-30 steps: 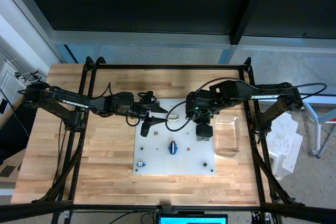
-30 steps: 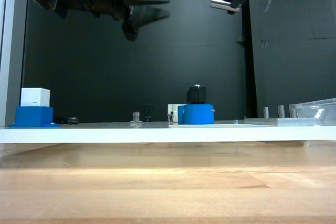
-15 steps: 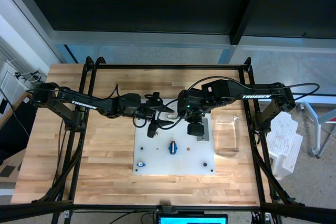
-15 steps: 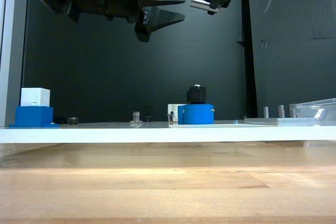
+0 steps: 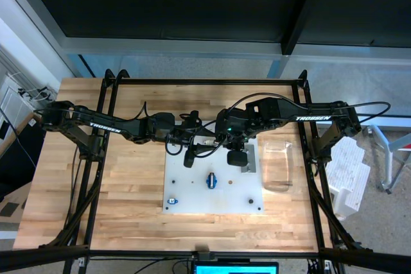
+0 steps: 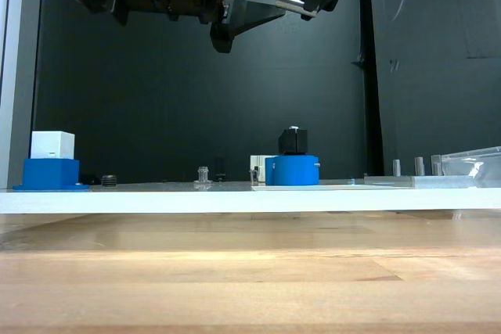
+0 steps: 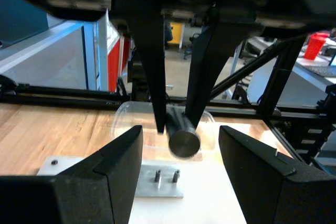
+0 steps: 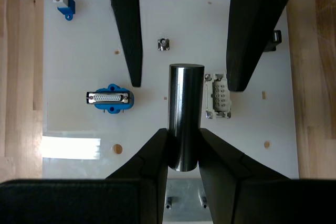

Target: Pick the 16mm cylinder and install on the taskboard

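The shiny grey metal 16mm cylinder (image 8: 185,114) was held in the air, clamped at one end between the two black fingers (image 8: 144,174) of the right hand (image 8: 184,134). In the low view it lay roughly level, high above the flat white square taskboard (image 8: 84,51) and touching nothing on it. Its free end pointed toward the left arm.

The left hand (image 7: 180,128) faced it from the other side with its fingers (image 8: 128,30) spread wide apart. The right wrist view showed those two dark fingers flanking the free end of the 16mm cylinder, one on each side, with a clear gap between each finger and the metal. The left wrist view showed the round end face of the 16mm cylinder centred between the left hand's open fingers, with the right hand's fingers gripping it from above.

Below the 16mm cylinder, on the taskboard, sat a cream rectangular connector (image 8: 217,96) just to one side and a blue fitting carrying a silver multi-pin plug (image 8: 110,98) to the other. A small blue-and-white block (image 8: 64,3) stood near a corner of the taskboard. A grey rectangular metal block (image 7: 160,184) with two small upright pegs lay at the edge of the taskboard, beneath the right hand. A clear plastic tray (image 5: 277,168) rested on the light wooden desk (image 5: 109,197) just beside the taskboard, on the right arm's side.
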`<action>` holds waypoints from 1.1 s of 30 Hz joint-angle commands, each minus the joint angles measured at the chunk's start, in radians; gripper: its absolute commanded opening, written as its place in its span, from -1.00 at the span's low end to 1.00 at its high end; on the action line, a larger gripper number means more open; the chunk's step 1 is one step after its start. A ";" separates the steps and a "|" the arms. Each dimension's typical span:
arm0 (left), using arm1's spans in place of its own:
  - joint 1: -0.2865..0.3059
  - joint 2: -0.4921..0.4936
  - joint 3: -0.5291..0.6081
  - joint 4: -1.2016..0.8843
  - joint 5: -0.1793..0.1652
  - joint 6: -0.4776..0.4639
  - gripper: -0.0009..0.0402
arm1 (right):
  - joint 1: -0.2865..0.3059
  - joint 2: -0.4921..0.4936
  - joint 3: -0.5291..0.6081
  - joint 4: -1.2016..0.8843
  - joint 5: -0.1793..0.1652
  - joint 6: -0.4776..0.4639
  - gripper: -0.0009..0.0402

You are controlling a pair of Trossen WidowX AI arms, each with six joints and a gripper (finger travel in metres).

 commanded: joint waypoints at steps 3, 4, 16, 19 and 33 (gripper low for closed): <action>0.000 -0.001 0.000 -0.010 0.001 0.000 -0.04 | -0.005 0.000 0.000 0.011 0.000 -0.003 -0.89; 0.000 -0.001 0.000 -0.010 0.000 0.000 -0.06 | -0.005 0.000 0.000 0.011 0.000 -0.004 -0.89; 0.000 -0.001 0.000 -0.003 -0.003 -0.001 -0.32 | -0.008 0.002 0.000 0.010 0.000 -0.011 -0.89; 0.000 -0.001 0.003 -0.006 -0.003 -0.001 -0.38 | -0.009 0.002 0.000 0.011 0.000 -0.010 -0.89; 0.000 -0.001 0.003 -0.008 -0.003 -0.001 -0.65 | -0.011 0.002 0.000 0.013 0.001 -0.010 -0.89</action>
